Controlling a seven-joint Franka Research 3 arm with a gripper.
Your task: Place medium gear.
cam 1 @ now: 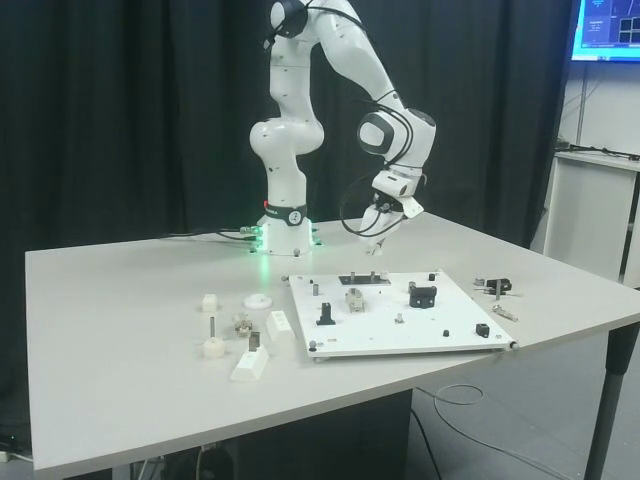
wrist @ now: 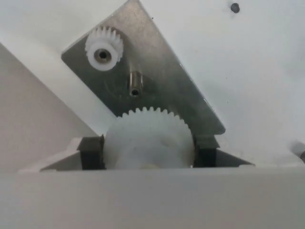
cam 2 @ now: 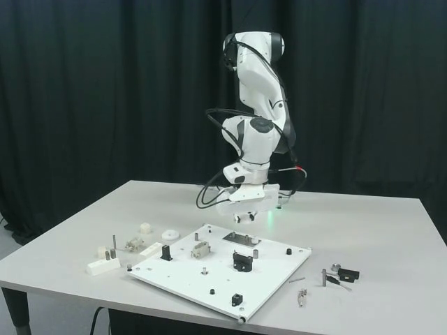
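Small gear (wrist: 104, 48) seated on the metal plate (wrist: 167, 81), beyond the fingers (wrist: 90, 152). Bare peg (wrist: 135, 85) just ahead of them. Medium gear (wrist: 148, 139) clamped between both black pads, held above the plate. Looks like light, rigid, smooth plastic; grip best across the toothed rim, squarely.
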